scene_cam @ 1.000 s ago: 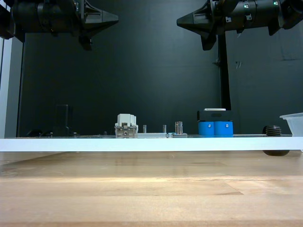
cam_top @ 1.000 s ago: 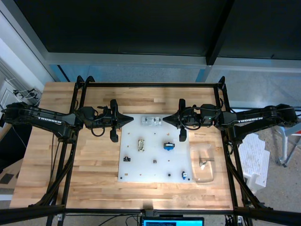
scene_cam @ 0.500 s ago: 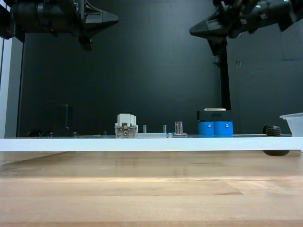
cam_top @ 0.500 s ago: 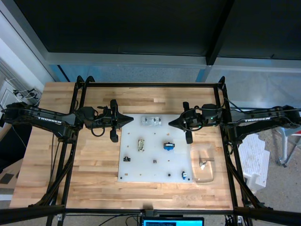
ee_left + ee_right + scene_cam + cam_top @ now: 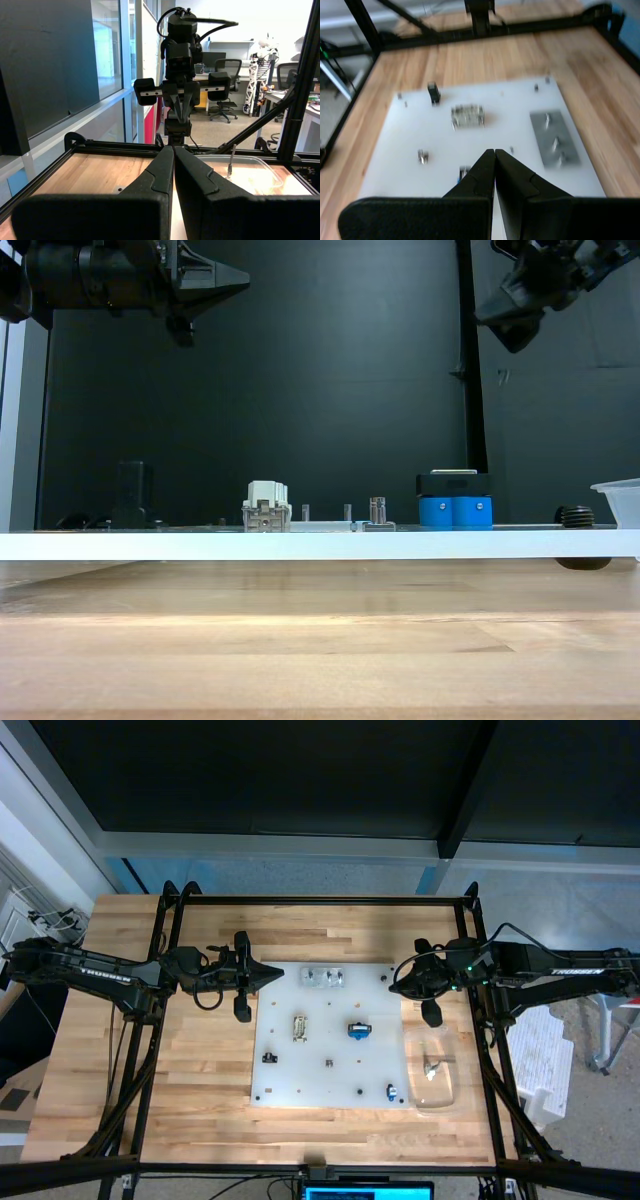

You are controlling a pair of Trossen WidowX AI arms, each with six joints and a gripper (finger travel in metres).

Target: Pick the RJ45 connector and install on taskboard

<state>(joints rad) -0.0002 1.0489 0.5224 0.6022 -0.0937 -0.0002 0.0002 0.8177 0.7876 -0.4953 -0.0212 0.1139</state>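
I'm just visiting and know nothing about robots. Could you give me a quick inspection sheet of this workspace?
Surface: wooden table.
Job's things: white taskboard lying flat mid-table; clear tray beside its right edge holds a small part, probably the RJ45 connector.
Clutter: nothing seen.
Grippers: left gripper shut, raised near the board's far-left corner; right gripper shut, raised near its far-right corner.
Cables: black loops at both arms' wrists.
Surroundings: black frame around the table; screen at the near edge.

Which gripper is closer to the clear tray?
The right gripper, shut, above the far right corner of the taskboard, just beyond the tray. The left gripper, also shut, hangs over its left edge.
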